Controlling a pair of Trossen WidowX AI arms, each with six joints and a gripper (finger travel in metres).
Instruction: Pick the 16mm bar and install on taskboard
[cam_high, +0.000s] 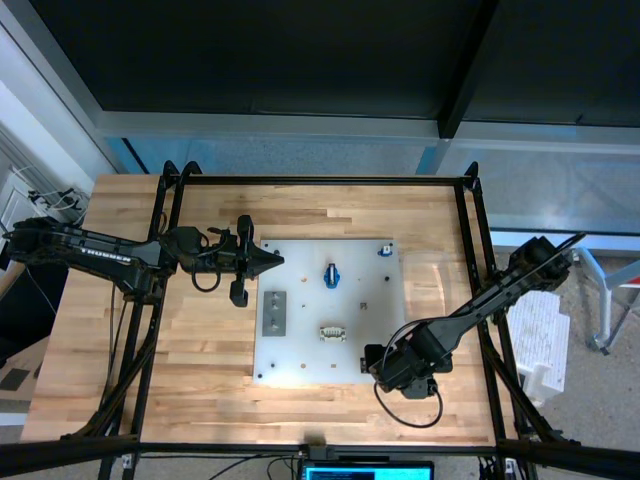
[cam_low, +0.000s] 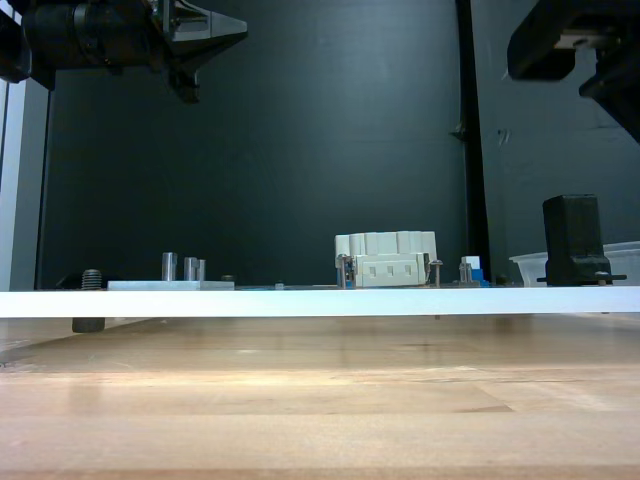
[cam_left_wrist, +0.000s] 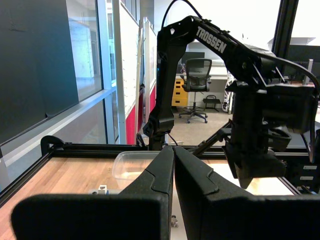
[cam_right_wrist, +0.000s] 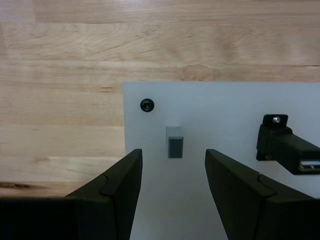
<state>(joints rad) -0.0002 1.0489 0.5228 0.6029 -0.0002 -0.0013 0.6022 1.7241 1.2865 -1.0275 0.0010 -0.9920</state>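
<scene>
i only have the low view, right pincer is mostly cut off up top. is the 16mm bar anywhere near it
Observer: Yes. In the right wrist view the 16mm bar sits loose on the taskboard near a corner screw. It shows between the fingers of the open right pincer, which holds nothing.
Operator: ok and the left pincer, i just see it high at top left. is it over the board at all
Observer: Barely. The high view shows the shut left pincer over the taskboard's far left edge, while the right one is at the near right corner.
</scene>
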